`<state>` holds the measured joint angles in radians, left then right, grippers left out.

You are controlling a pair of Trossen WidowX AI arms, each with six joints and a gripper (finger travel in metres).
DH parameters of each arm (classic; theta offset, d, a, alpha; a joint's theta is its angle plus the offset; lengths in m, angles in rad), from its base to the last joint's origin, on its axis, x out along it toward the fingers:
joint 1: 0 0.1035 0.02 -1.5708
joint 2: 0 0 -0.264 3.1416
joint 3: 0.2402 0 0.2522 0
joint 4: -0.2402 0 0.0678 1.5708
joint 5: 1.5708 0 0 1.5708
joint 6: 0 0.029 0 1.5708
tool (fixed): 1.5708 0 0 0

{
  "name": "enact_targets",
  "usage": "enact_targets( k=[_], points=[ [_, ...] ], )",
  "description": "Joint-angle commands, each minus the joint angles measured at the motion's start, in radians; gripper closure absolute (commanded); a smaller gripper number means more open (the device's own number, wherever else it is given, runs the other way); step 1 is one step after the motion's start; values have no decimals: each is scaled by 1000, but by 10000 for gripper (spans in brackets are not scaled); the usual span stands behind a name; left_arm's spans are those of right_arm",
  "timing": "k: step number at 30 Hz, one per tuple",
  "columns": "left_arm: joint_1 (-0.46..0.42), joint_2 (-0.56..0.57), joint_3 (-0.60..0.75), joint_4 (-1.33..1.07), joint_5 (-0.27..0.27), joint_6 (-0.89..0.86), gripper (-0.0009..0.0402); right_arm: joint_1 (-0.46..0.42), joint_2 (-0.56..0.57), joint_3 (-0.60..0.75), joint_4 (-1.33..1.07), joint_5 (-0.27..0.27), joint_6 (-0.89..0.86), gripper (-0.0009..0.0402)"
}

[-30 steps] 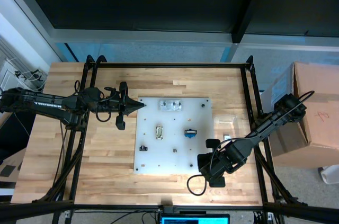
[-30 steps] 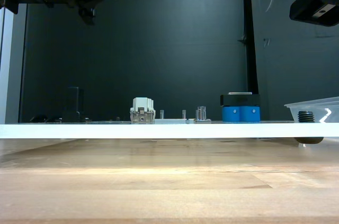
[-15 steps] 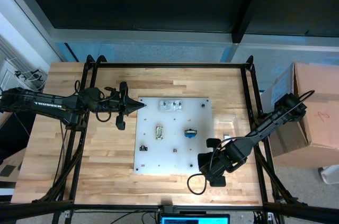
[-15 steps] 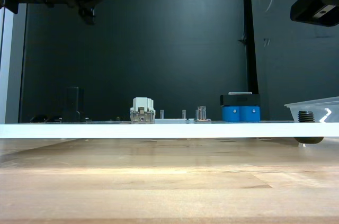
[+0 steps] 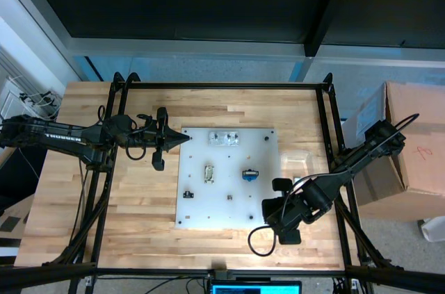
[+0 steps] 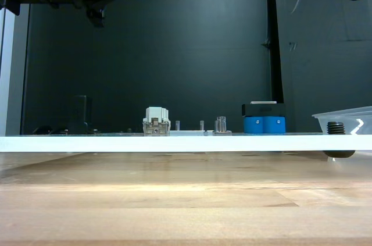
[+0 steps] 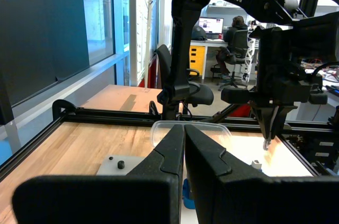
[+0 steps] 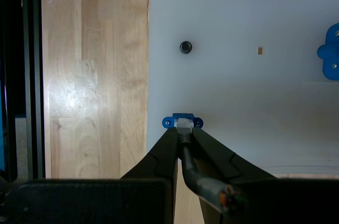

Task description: Pick the RJ45 connector and install on the taskboard

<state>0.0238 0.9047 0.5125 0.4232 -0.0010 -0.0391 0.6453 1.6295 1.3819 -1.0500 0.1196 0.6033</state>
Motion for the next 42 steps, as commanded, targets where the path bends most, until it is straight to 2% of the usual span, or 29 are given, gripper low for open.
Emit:
enact_targets(
  k=[1, 5, 20, 33, 42],
  points=[
    [0, 0, 0, 1, 0, 0, 393, 0, -3, 2, 3, 3, -9, 393],
    [0, 0, 0, 1, 0, 0, 393, 0, -4, 0, 3, 21, -12, 393],
    [0, 0, 0, 1, 0, 0, 393, 10, -61, -73, 3, 18, -6, 393],
    [0, 0, 0, 1, 0, 0, 393, 10, -61, -78, 7, 19, -6, 393],
    [0, 0, 0, 1, 0, 0, 393, 10, -22, -99, 31, 10, -9, 393]
  ],
)
